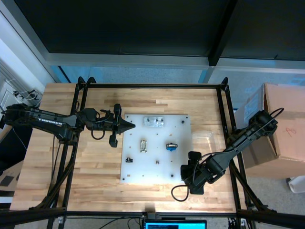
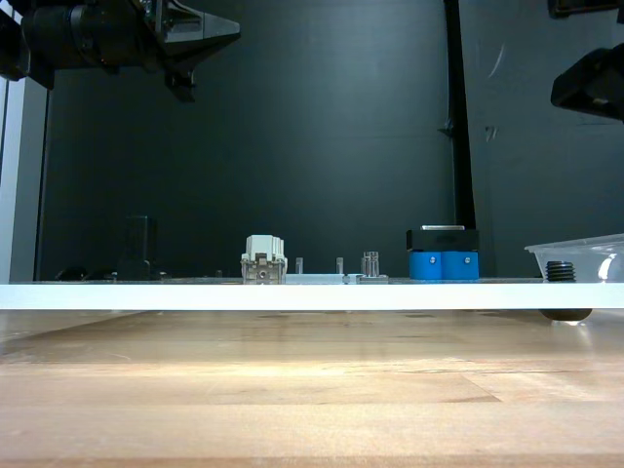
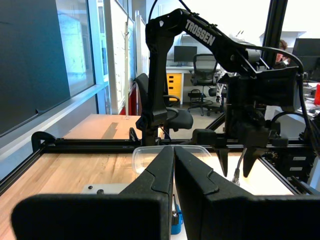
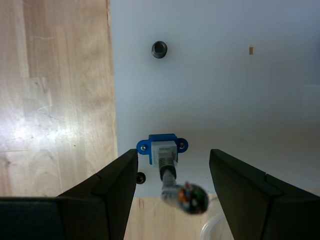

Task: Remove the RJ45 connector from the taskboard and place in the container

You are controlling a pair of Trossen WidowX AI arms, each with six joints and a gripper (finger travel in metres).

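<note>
The RJ45 connector (image 4: 164, 155) sits in its blue mount (image 4: 161, 145) on the white taskboard (image 1: 143, 171), with a short cable stub rising from it and coloured wires at its cut end. In the high view the mount (image 1: 171, 147) is right of the board's centre. My right gripper (image 4: 172, 156) hangs open well above the connector, touching nothing; from above it (image 1: 190, 168) shows over the board's near right corner. My left gripper (image 1: 127, 125) is shut and empty, held high over the board's left edge. The clear container (image 1: 208, 137) lies just right of the board.
A beige connector block (image 1: 142, 145) and a clear fitting (image 1: 154, 122) also stand on the board. Black frame rails (image 1: 152, 86) border the table. A cardboard box (image 1: 281, 129) stands off the right edge. In the low view the mount (image 2: 444, 263) rises beside the container (image 2: 585, 255).
</note>
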